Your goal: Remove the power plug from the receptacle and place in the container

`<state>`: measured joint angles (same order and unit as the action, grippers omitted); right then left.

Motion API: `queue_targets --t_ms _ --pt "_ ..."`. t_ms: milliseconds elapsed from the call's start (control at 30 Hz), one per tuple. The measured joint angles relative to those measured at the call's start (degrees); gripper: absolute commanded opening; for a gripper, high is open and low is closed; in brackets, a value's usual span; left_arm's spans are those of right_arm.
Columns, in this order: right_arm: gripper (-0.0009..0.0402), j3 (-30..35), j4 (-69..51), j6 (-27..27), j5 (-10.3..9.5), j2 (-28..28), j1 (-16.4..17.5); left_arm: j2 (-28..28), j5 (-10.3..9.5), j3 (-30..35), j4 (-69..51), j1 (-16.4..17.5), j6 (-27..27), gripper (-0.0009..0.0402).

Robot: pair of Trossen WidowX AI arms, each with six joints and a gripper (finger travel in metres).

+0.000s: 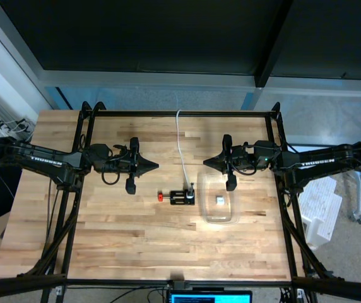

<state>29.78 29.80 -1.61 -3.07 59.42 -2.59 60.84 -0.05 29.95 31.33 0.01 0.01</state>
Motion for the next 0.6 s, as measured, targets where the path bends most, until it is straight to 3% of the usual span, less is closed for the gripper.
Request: queue_targets --t_ms 600 --pt "0.0 0.0 0.0 -1.1 0.0 0.0 0.0 0.0 0.0 0.0 0.0 0.0 0.0 0.0"
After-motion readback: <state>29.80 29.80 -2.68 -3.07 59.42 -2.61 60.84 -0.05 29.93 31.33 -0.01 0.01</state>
